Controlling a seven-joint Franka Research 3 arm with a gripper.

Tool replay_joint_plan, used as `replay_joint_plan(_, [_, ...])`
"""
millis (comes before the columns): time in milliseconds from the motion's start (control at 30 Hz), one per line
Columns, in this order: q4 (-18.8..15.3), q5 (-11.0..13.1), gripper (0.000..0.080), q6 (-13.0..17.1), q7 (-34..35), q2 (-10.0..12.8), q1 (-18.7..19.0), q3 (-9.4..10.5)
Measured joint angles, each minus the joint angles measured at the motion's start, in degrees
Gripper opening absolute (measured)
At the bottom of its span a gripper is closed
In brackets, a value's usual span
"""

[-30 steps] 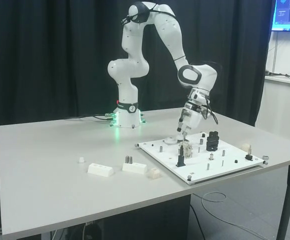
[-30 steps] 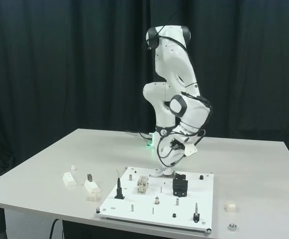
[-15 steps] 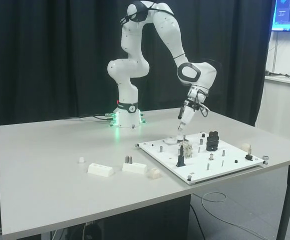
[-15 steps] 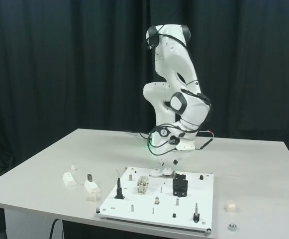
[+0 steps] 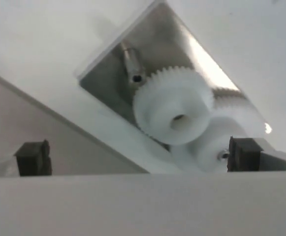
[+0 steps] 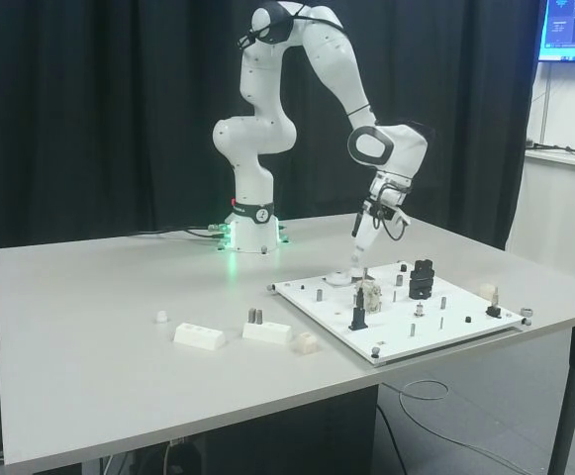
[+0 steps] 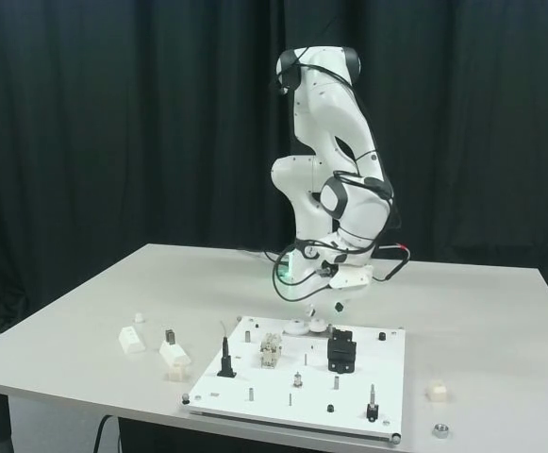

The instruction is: Insert medium gear.

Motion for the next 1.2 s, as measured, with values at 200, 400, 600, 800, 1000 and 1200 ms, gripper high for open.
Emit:
replay_joint_plan(200, [0.0, 4.09, 0.08, 0.17, -3.68, 0.16, -0.59, 0.0])
replay_joint_plan(400, [-0.02, 6.93, 0.08, 0.17, -5.84, 0.37, -0.73, 0.0])
replay_joint_plan(600, [-0.19, 8.37, 0.08, 0.2, -7.1, 0.63, -0.72, 0.08])
replay_joint_plan(800, [-0.48, 8.66, 0.08, 0.89, -7.3, 1.35, -0.71, 0.34])
replay_joint_plan(1000, [-0.64, 8.7, 0.08, 1.38, -7.29, 1.88, -0.7, 0.5])
replay_joint_plan(1200, [-0.66, 8.79, 0.08, 1.29, -7.3, 1.79, -0.7, 1.08])
